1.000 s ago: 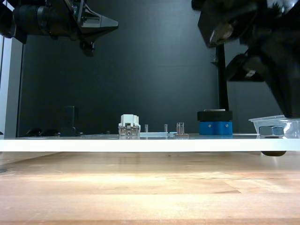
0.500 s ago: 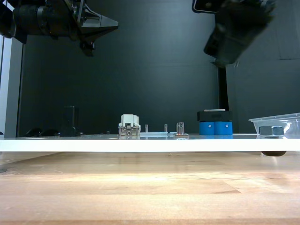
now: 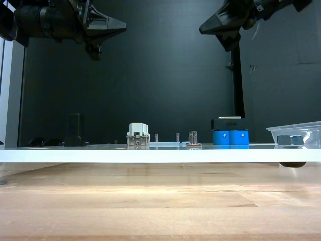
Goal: Pick the M12 nut and place it on its threads and fasten
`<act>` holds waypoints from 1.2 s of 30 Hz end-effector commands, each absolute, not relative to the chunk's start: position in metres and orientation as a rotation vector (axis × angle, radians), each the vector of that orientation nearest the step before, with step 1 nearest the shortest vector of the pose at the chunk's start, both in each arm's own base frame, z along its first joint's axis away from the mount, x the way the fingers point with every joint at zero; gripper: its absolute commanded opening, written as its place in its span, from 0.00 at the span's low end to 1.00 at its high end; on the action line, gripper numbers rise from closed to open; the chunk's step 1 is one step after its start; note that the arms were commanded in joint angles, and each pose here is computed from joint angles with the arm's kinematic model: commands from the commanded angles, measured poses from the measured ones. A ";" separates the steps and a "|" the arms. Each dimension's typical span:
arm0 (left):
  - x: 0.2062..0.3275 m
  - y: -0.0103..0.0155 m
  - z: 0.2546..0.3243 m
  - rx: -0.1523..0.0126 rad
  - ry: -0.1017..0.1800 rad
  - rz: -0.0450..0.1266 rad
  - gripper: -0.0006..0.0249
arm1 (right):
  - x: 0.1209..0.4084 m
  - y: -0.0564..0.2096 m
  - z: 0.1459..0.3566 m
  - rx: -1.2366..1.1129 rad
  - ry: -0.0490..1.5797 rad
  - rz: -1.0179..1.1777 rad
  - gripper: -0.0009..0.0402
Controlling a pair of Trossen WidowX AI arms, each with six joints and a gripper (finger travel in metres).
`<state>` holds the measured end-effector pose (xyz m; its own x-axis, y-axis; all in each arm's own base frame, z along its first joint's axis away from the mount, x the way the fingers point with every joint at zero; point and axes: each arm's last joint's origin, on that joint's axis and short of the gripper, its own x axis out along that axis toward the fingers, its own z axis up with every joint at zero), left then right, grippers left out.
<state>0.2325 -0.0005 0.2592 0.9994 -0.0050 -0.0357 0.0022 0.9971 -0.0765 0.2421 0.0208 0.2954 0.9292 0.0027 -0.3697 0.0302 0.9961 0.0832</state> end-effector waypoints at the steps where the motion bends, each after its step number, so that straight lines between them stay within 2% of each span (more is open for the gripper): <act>1: 0.233 -0.0004 0.2592 -0.077 0.036 -0.004 0.03 | 0.230 0.012 0.297 0.082 0.285 -0.040 0.02; 7: 0.233 -0.0004 0.2592 -0.077 0.036 -0.003 0.02 | 0.214 0.006 0.291 0.078 0.114 -0.051 0.02; 14: 0.233 -0.0005 0.2593 -0.077 0.035 -0.004 0.02 | 0.205 0.001 0.270 0.078 0.011 -0.055 0.02; 20: 0.233 -0.0004 0.2593 -0.077 0.035 -0.003 0.02 | 0.204 0.002 0.259 0.087 0.009 -0.038 0.02; 36: 0.233 -0.0004 0.2593 -0.076 0.035 -0.003 0.03 | 0.204 -0.007 0.261 0.088 -0.021 -0.037 0.02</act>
<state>0.2325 -0.0005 0.2593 0.9994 -0.0050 -0.0353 0.0022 0.9971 -0.0765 0.2036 -0.0073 0.2615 0.9992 -0.0343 0.0208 0.0324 0.9956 0.0874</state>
